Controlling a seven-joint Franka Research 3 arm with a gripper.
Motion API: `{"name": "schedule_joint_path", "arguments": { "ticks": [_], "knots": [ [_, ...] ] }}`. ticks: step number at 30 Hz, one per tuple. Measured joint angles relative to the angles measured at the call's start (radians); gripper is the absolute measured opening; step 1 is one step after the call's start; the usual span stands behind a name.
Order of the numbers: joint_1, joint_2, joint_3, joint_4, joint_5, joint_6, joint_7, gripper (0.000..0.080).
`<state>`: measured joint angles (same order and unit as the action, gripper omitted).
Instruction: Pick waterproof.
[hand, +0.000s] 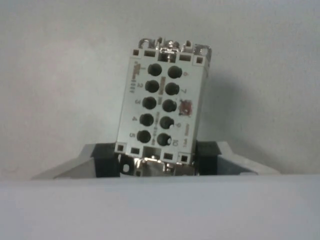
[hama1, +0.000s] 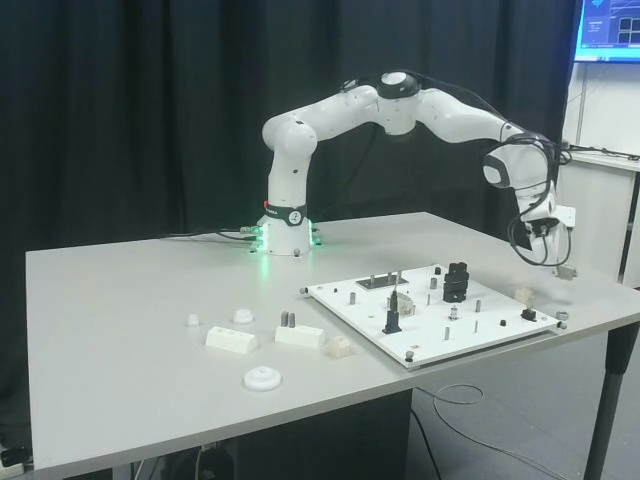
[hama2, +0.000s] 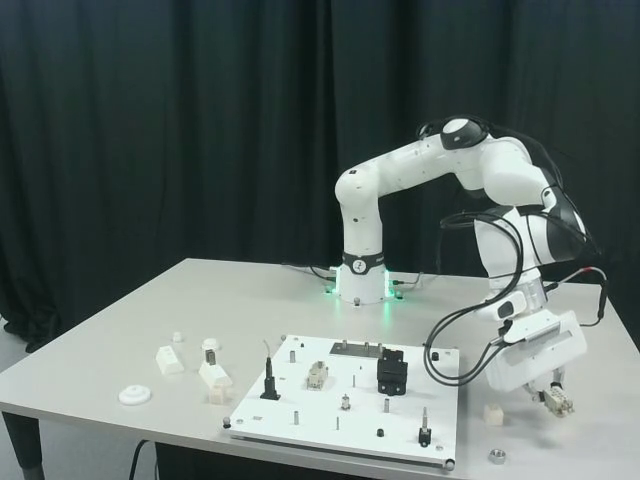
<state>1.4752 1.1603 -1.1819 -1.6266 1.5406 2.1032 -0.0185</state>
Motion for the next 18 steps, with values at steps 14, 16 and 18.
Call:
{"name": "schedule_joint_path", "arguments": {
  "ticks": [14, 16, 18],
  "knots": [
    [0.027, 0.000, -0.055, -0.006, -0.044, -0.068, 0.049, 0.0324],
    [0.031, 0.000, -0.062, -0.008, -0.047, -0.074, 0.053, 0.0324],
    [0.035, 0.000, -0.068, -0.010, -0.049, -0.078, 0.056, 0.0324]
  ]
}}
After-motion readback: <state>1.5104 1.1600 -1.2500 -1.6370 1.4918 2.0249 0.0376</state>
